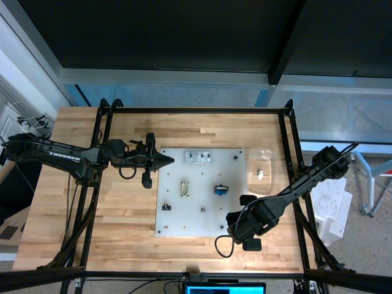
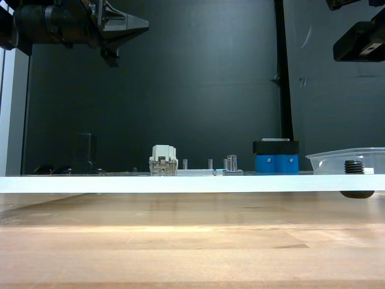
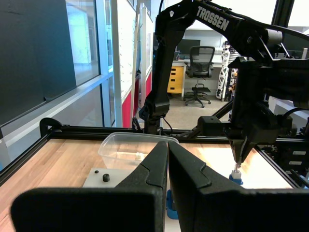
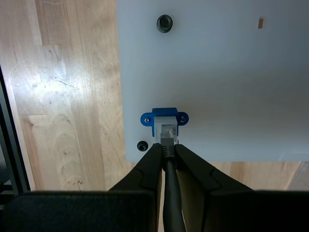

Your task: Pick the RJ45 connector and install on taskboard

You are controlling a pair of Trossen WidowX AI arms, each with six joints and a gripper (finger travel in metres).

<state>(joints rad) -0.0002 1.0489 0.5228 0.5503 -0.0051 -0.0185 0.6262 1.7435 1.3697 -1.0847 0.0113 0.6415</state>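
Right gripper (image 4: 166,147) is sitting closest to the lens, fingers (image 4: 152,162) squeezing in until only the black cable (image 4: 170,193) is between them, clamping the RJ45 connector (image 4: 168,131) by its cable end. The pale plug is sticking out just past the fingertips, nose touching the opening of a blue mount (image 4: 164,116) on the taskboard (image 4: 231,82); can't tell whether it is fully seated. The mount is sitting directly ahead of the fingertips, close to the board edge. A small black screw head (image 4: 142,145) is sitting just beside the mount and a larger black one (image 4: 164,22) well beyond it. Wooden table (image 4: 63,96) is showing past the board edge to one side of the hand and behind it. In the high view, slack cable is looping behind the right wrist. A clear dish (image 1: 260,166) is lying on the table off the board, on the outer side of the right hand, holding a small pale piece (image 1: 261,174). Left gripper (image 1: 169,160) is hanging high over the board's left edge, well apart from the right hand. Its fingers are pressing together with only a hairline gap, gripping nothing, and pointing toward the right arm. A silver part (image 1: 198,157) is sitting on the board below and just ahead of those fingertips. A beige block (image 1: 184,188) is sitting on the board between the two hands.
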